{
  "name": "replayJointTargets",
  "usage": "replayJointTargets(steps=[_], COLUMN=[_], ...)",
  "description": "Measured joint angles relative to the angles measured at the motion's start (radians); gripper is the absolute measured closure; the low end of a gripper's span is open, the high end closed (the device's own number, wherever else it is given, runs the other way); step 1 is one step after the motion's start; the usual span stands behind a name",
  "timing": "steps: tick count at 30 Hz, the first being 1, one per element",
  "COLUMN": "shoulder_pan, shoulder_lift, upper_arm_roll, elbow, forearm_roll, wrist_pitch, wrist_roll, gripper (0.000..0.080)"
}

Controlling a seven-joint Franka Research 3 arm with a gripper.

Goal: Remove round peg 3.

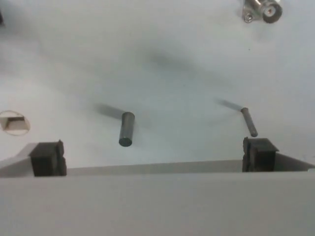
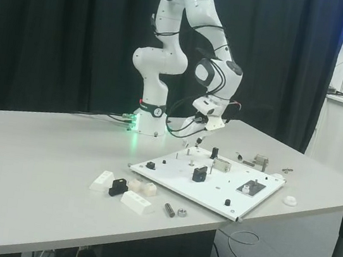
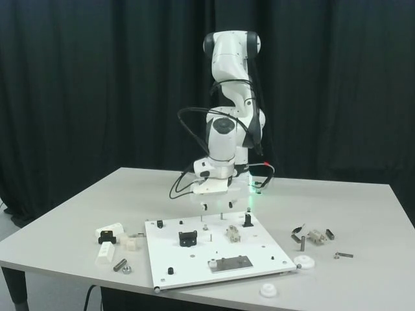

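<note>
Pincer (image 1: 152, 156) hangs spread above the white board (image 1: 162, 73), apart from two upright pegs (image 1: 126, 129).

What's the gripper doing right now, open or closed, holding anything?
Gripper: open and holding nothing, hanging above the white board with the thicker peg between its fingertips.

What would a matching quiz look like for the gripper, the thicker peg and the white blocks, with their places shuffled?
Things:
1. gripper
2. thicker peg
3. white blocks

Places:
A. on the table beside the board
B. standing in the board
C. open, hovering above the board

Pairs: 1-C, 2-B, 3-A
</note>
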Motion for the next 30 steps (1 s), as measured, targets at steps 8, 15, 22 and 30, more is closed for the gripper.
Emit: replayJointTargets(steps=[8,15,22,30], shoulder_pan=[0.0,0.003,0.008,0.019], shoulder_lift=[0.031,0.052,0.061,0.062], upper_arm_roll=[-0.006,-0.006,-0.006,-0.006], elbow=[-0.013,-0.026,-0.036,-0.044], forearm_roll=[0.0,-0.003,-0.021,-0.032], wrist_pitch=[0.026,0.046,0.051,0.051], wrist_roll=[-0.033,-0.041,-0.041,-0.034], gripper=[0.0003,0.0003,0.0003,0.0003])
